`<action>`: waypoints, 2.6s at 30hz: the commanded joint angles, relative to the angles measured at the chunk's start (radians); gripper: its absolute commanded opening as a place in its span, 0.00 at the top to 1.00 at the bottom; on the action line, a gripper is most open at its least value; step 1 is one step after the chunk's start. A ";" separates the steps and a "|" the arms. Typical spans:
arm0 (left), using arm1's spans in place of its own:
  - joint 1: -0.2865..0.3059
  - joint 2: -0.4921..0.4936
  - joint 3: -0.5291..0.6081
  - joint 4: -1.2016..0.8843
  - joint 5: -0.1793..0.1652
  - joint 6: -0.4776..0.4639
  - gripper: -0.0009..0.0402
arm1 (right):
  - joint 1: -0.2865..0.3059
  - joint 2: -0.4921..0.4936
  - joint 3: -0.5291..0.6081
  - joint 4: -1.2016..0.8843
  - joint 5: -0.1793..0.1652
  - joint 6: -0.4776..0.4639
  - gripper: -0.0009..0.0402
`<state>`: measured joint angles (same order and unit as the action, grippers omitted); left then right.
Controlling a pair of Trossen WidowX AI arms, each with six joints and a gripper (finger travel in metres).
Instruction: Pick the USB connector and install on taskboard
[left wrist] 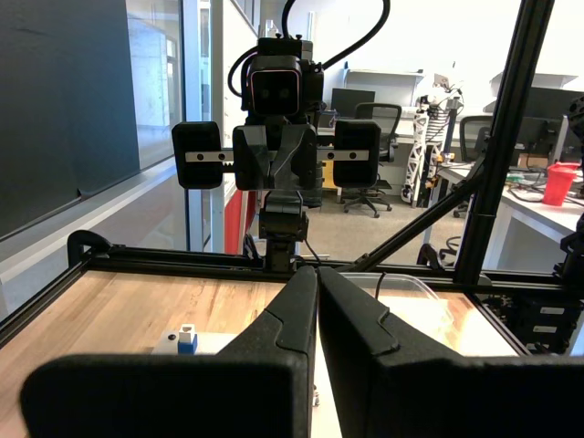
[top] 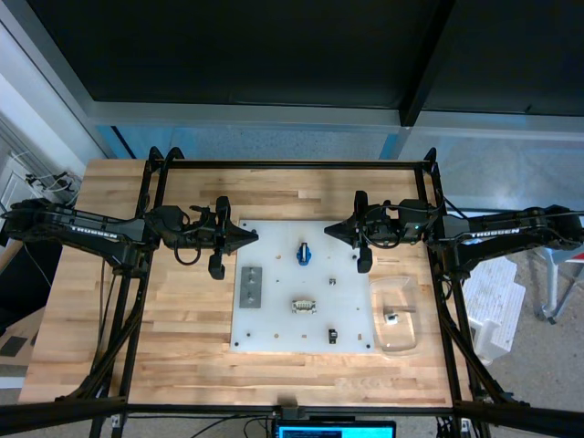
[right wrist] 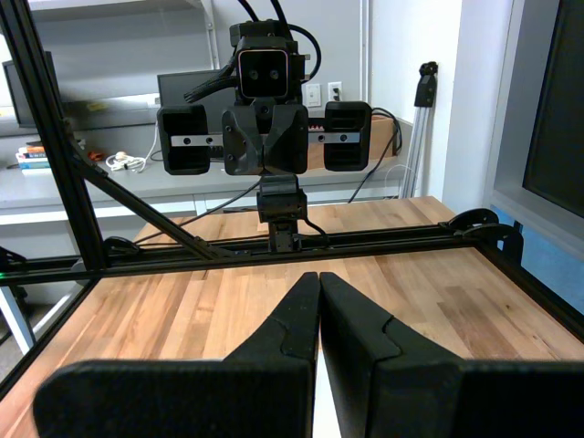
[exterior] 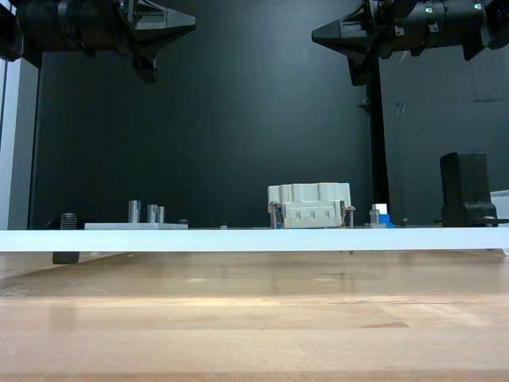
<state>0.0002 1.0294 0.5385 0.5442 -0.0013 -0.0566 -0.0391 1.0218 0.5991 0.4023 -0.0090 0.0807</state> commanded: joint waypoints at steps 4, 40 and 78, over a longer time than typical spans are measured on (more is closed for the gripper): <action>0.000 0.000 0.000 0.000 0.000 0.000 0.98 | 0.000 0.000 0.000 0.002 -0.016 0.010 0.98; 0.000 0.000 0.000 0.000 0.000 0.000 0.98 | 0.159 -0.124 0.309 -1.091 0.029 -0.002 0.98; 0.000 0.000 0.000 0.000 0.000 0.000 0.98 | 0.765 -0.015 0.434 -1.625 0.201 0.415 0.98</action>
<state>-0.0002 1.0294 0.5385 0.5442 -0.0013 -0.0563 0.7200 0.9962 1.0332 -1.2232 0.1909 0.4931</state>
